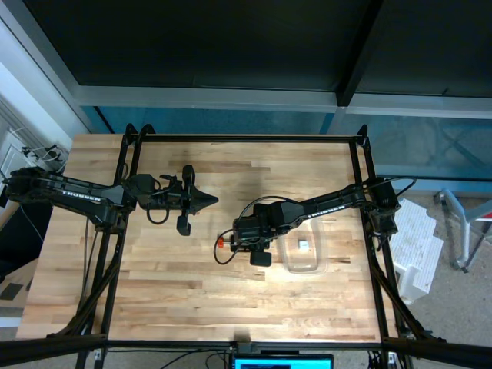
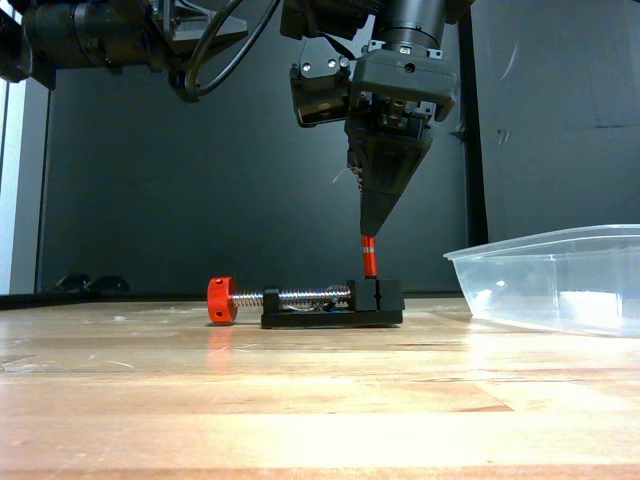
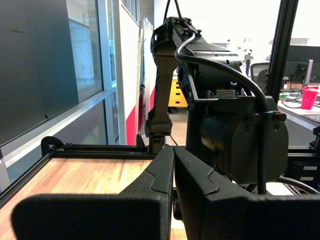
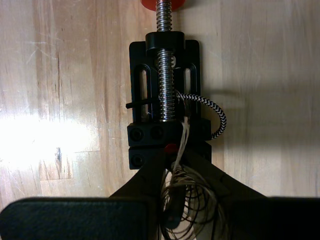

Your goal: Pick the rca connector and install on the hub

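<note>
Place: robotics lab | wood worktop (image 1: pixel 192 307) inside black rail frame (image 1: pixel 246 138) | two arms: left gripper (image 1: pixel 212 201) above worktop's left half, right gripper (image 2: pixel 370 228) mid-worktop pinching rca connector (image 2: pixel 368 256) | glass partition (image 3: pixel 85 60) and office desk (image 3: pixel 296 107) beyond.

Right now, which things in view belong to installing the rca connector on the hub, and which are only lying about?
Belong to the job: rca connector, upright in the shut right pincer, above the hub.

Lying about: clear tray with a small white piece inside; left pincer, shut, idle over the left half of the table.
</note>
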Action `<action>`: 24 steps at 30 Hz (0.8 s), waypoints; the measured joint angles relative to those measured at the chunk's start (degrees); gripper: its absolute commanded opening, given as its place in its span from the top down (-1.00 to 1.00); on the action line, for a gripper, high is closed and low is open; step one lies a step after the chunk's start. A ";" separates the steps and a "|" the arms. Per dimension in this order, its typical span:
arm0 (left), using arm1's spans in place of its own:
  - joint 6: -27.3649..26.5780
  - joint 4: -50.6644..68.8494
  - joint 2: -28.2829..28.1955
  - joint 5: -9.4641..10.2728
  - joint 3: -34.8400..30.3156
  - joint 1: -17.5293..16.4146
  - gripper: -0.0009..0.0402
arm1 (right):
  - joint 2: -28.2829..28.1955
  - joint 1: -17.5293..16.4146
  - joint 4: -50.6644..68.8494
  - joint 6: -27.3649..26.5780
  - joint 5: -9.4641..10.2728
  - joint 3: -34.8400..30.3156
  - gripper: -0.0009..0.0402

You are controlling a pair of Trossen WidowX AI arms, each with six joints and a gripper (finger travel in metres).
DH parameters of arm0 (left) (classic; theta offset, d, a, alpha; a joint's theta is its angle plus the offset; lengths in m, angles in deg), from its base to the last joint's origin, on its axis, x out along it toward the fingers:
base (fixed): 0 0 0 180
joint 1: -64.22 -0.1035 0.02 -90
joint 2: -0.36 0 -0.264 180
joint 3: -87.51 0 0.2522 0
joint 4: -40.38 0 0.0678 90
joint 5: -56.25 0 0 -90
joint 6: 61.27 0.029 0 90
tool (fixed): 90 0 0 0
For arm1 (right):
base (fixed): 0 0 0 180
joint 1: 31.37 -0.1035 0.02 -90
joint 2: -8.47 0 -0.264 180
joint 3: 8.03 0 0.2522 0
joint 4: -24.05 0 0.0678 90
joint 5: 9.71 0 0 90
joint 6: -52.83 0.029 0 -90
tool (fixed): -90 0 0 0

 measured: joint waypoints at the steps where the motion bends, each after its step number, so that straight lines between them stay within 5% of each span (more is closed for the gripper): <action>1: 0.02 0.00 0.00 0.00 0.00 0.00 0.96 | 0.00 0.00 -0.02 0.00 0.00 0.00 0.96; 7: 0.00 0.00 0.00 0.00 0.02 0.00 0.96 | 0.07 0.00 -0.17 0.00 0.00 0.04 0.85; 20: 0.00 0.00 0.00 -0.02 0.02 0.00 0.96 | 3.17 -0.02 0.15 0.07 -0.02 0.13 0.31; 24: 0.00 0.00 0.00 0.00 0.02 0.00 0.96 | 5.09 -0.13 0.22 0.31 -1.55 1.88 0.18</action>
